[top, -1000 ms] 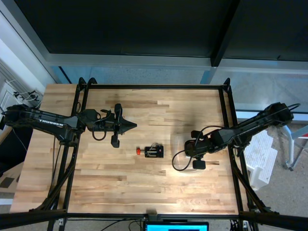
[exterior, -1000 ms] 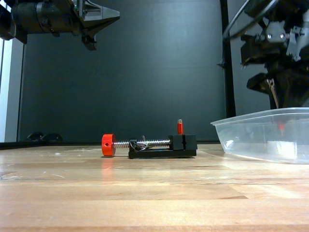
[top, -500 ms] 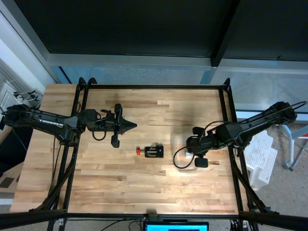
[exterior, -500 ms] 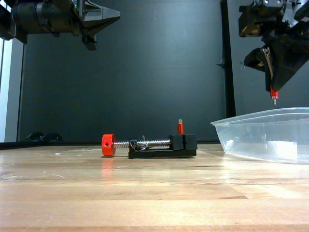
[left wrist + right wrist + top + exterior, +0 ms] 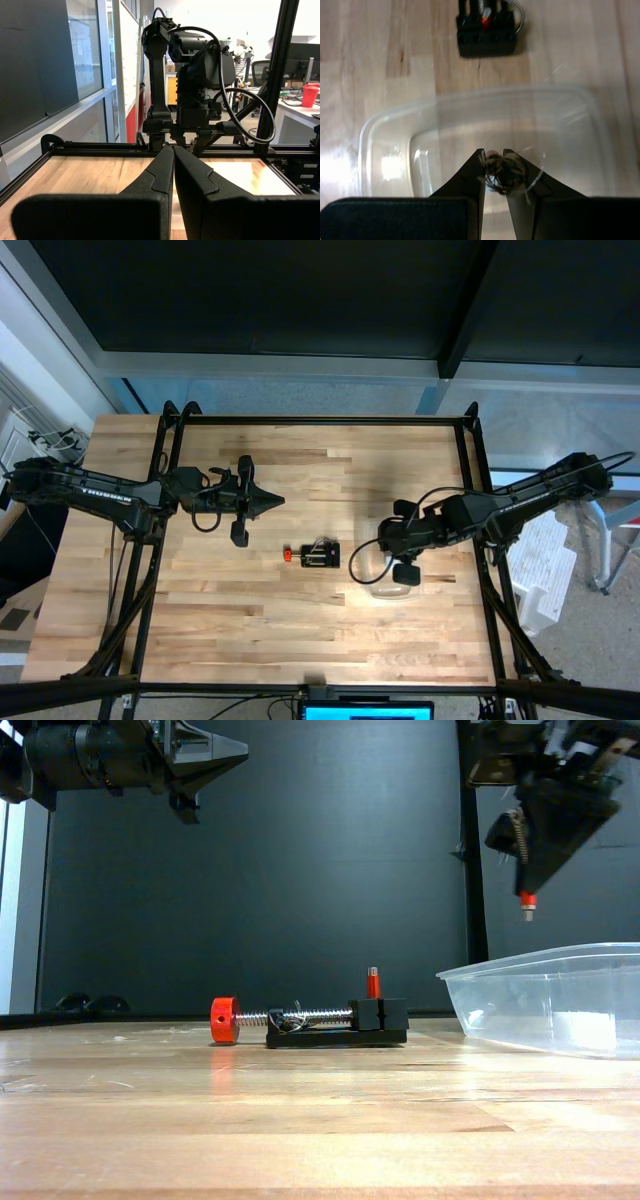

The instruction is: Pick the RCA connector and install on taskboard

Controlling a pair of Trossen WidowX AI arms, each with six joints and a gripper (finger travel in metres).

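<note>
Holding the RCA connector point(image 5: 526, 901) pinched in its jaws, the right gripper point(image 5: 524, 880) hangs well above the clear tray point(image 5: 545, 992), over the end of the tray nearest the taskboard point(image 5: 336, 1025). Jaws nearly closed, the narrow gap between them filled by the connector. Its red end and small metal pin point straight down, clear of the tray rim and touching nothing. Right wrist view shows a tangle of fine wire or spring around the body at the jaws; cannot tell which. Taskboard lies flat on the bench point(image 5: 300, 1120), apart from the tray and to its left. Its red knob point(image 5: 225, 1020) sticks out on a spring-wound rod at the end away from the tray. A short red post point(image 5: 373, 983) stands upright on the block near the tray end, probably the seat for the connector, though that is a guess. Left gripper point(image 5: 238, 758) sits high over the left part of the bench, well apart from the board, jaws pressed together on nothing. Handling, as judged: the connector looks tiny, light and stiff. The round smooth barrel is likely to swivel or slip between flat jaws, and the thin pin could bend if it meets the seat off-axis. Best hold is on the barrel above the red end, pin left free, as it is gripped now. Next move calls for a level carry to the board, alignment over the post, then a gentle straight push down.
</note>
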